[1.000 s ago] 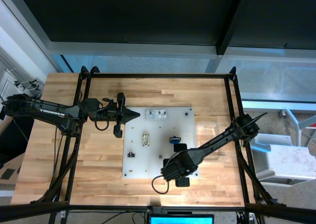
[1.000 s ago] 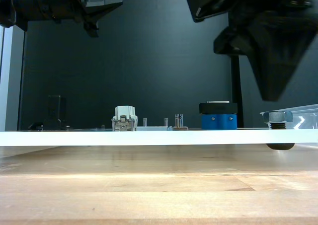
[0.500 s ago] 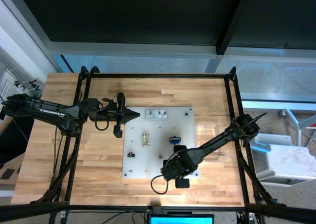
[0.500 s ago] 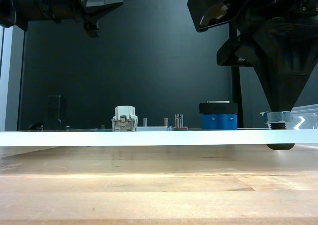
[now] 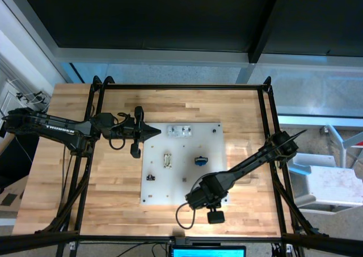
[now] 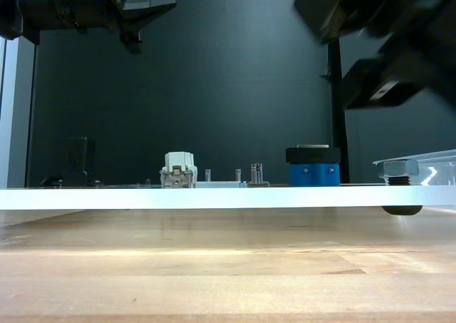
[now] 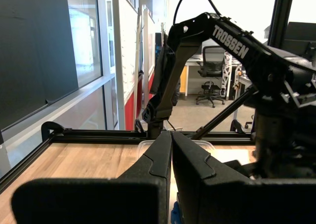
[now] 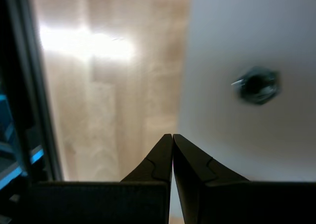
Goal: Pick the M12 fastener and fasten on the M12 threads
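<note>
two grippers. high view: left gripper (image 5: 152,131) above far left edge of white rectangular board (image 5: 156,189); right gripper (image 5: 195,200) over its near right edge. low view: small silver hexagonal nut (image 6: 399,168) atop short black ribbed stud (image 6: 400,181), ribs showing below. left wrist view: jaws pressed together. right wrist view: jaws pressed together over board edge; nut apart from them, on its stud.
</note>
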Controlling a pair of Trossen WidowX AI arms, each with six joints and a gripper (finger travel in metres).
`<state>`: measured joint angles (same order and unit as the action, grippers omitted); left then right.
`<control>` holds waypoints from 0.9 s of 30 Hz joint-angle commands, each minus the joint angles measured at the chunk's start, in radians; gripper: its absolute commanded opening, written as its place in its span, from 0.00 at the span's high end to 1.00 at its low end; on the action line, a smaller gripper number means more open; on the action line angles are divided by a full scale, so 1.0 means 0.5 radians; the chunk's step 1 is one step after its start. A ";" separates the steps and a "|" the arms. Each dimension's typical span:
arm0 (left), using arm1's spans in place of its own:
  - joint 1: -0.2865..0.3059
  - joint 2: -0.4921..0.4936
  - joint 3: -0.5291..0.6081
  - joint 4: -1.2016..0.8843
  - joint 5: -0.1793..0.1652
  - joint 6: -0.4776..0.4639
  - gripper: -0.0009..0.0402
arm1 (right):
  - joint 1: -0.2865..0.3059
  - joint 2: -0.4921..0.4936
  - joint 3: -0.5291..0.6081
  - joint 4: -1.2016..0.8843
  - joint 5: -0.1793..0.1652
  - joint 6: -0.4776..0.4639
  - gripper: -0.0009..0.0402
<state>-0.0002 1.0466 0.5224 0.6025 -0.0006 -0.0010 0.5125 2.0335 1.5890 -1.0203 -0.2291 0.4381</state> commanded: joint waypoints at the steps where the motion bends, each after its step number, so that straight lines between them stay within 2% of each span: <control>1: 0.000 0.001 0.001 0.002 0.001 0.001 0.98 | -0.003 -0.021 0.005 -0.037 0.179 0.000 0.98; 3: 0.001 0.001 0.001 0.002 0.000 0.001 0.98 | -0.005 -0.027 0.005 -0.051 0.309 0.007 0.98; 5: 0.000 0.001 0.001 0.001 0.001 0.001 0.98 | -0.005 -0.027 0.005 -0.064 0.397 0.008 0.98; 11: 0.001 0.006 0.001 0.001 0.001 0.001 0.98 | -0.009 -0.027 0.000 -0.065 0.511 0.005 0.98; 13: 0.000 0.009 0.001 0.002 0.001 0.001 0.98 | -0.010 -0.027 -0.014 -0.050 0.528 0.006 0.98; 23: 0.000 0.009 0.001 0.002 0.001 0.001 0.98 | -0.013 0.003 -0.056 0.063 0.526 0.034 0.98; 26: 0.000 0.009 0.001 0.001 0.001 0.001 0.98 | -0.013 0.009 -0.056 0.079 0.523 0.034 0.98; 27: 0.001 0.009 0.001 0.001 0.001 0.001 0.98 | -0.013 0.009 -0.056 0.078 0.501 0.034 0.98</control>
<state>-0.0002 1.0512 0.5224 0.6029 -0.0006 -0.0006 0.5056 2.0357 1.5604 -0.9829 0.0341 0.4549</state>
